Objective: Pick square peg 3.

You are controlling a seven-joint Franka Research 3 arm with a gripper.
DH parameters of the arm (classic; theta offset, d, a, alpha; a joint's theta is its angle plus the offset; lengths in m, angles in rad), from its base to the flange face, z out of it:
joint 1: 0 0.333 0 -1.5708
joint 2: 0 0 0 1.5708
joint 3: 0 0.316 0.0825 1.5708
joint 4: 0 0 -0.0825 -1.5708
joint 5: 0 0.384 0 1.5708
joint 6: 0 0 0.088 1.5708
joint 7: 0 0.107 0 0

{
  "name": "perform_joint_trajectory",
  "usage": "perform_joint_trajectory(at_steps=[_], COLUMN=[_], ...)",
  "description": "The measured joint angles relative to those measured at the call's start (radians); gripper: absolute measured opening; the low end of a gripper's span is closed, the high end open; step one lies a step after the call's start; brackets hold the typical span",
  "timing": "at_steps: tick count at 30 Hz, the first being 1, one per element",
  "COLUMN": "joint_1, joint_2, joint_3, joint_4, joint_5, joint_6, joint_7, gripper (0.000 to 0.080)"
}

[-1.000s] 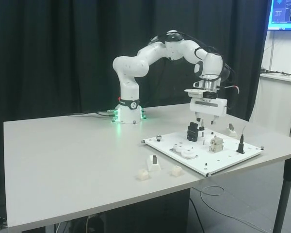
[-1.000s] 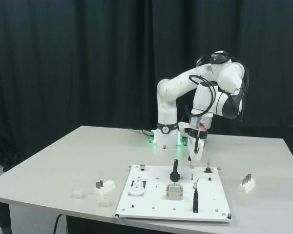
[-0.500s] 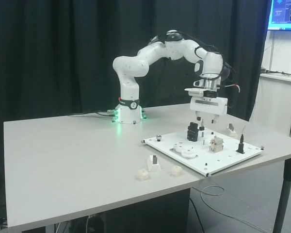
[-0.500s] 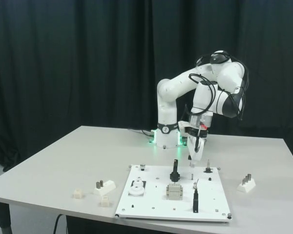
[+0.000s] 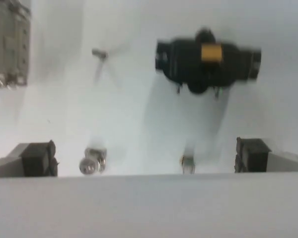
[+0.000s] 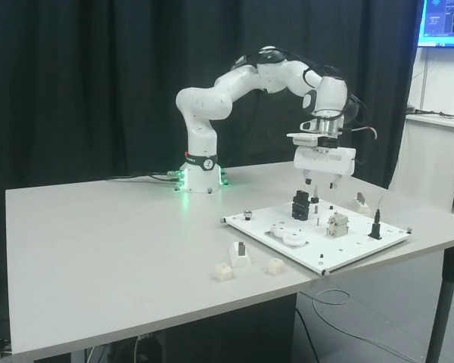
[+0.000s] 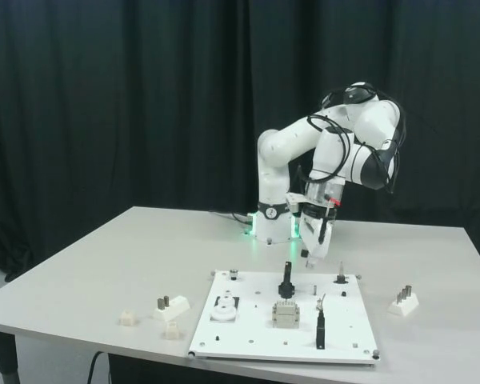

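Pincer [image 6: 322, 181] hangs above white board [image 6: 318, 231], fingers spread wide w/ nothing between. No peg picked yet; whole approach and grasp left, I'd say.

First room view: off to one side, far back, takes in arm [image 6: 265, 79], table [image 6: 98, 227], white board [image 6: 363, 246]. Second room view: opposite the arm's base, facing it — same three shared. Wrist view: straight down, close over board [image 5: 134, 124].

Black curtain [image 6: 83, 83] backdrop, grey table [image 6: 98, 234], white cabinet [image 6: 431, 155] w/ wall screen [image 6: 444, 23] at room edge.
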Motion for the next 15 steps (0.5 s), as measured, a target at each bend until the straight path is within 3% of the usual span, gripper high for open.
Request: perform_joint_trajectory(at_steps=[15], joint_1=[-0.112], joint_2=[0.000], joint_3=[-0.055], joint_4=[0.003], joint_5=[-0.023], joint_6=[0.019], joint_7=[-0.306], gripper=[0.0800])
